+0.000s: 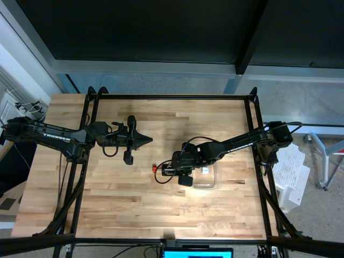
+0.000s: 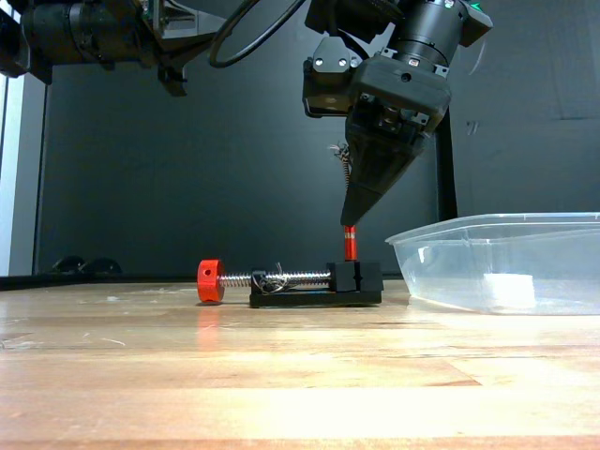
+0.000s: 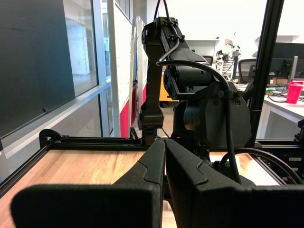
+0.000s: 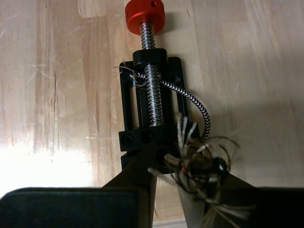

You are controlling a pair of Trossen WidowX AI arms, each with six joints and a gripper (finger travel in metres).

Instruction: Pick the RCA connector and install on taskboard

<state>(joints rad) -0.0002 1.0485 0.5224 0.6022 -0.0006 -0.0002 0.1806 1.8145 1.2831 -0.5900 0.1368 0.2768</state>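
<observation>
The taskboard [image 2: 314,284] is a small black block with a threaded rod and a red knob [image 2: 210,280], lying on the wooden table. My right gripper [image 2: 350,221] points straight down over the block's end farthest from the knob. It is shut on the RCA connector [image 2: 350,244], a small red plug standing upright with its lower end on the block. In the right wrist view the connector [image 4: 172,161], trailing frayed wire [image 4: 209,164], sits between the fingers over the taskboard [image 4: 151,104]. My left gripper [image 1: 144,140] hovers shut and empty to the left, apart from the board.
A clear plastic tray [image 2: 469,239] stands just right of the taskboard, with a small white piece [image 2: 507,290] inside. A braided cable [image 4: 190,100] loops over the board. A black frame [image 1: 172,97] borders the table.
</observation>
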